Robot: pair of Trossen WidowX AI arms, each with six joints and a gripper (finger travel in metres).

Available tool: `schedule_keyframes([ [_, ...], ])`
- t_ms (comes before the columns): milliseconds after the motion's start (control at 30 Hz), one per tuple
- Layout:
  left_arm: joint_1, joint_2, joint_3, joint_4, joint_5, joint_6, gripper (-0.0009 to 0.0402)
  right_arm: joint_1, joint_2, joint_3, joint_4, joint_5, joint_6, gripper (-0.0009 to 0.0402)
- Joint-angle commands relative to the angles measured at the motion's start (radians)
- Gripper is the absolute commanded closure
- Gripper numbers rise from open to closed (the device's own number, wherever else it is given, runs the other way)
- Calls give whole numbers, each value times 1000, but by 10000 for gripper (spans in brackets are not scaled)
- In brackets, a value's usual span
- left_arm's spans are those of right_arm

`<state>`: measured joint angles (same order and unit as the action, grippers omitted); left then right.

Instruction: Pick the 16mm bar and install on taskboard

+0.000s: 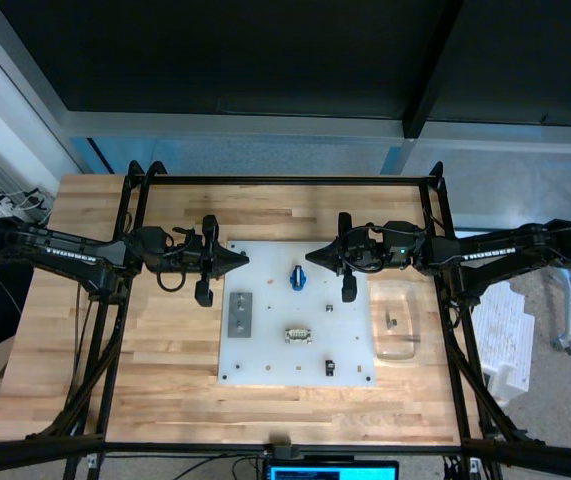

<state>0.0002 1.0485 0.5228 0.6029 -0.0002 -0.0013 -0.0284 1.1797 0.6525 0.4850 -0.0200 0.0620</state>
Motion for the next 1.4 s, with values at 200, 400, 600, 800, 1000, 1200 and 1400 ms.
schedule_keyframes([
  [200,0,0,0,0,0,0,393,0,0,26,20,0,1,393],
  [400,0,0,0,0,0,0,393,0,-1,26,20,-32,1,393],
  [600,0,0,0,0,0,0,393,3,-3,26,-24,-34,11,393],
  [800,0,0,0,0,0,0,393,5,-6,101,-245,-34,11,393],
  [1000,0,0,0,0,0,0,393,10,-6,235,-560,-34,8,393],
  [1200,0,0,0,0,0,0,393,39,-6,340,-829,-23,8,393],
  [1400,0,0,0,0,0,0,393,58,-6,405,-1013,-3,29,393],
])
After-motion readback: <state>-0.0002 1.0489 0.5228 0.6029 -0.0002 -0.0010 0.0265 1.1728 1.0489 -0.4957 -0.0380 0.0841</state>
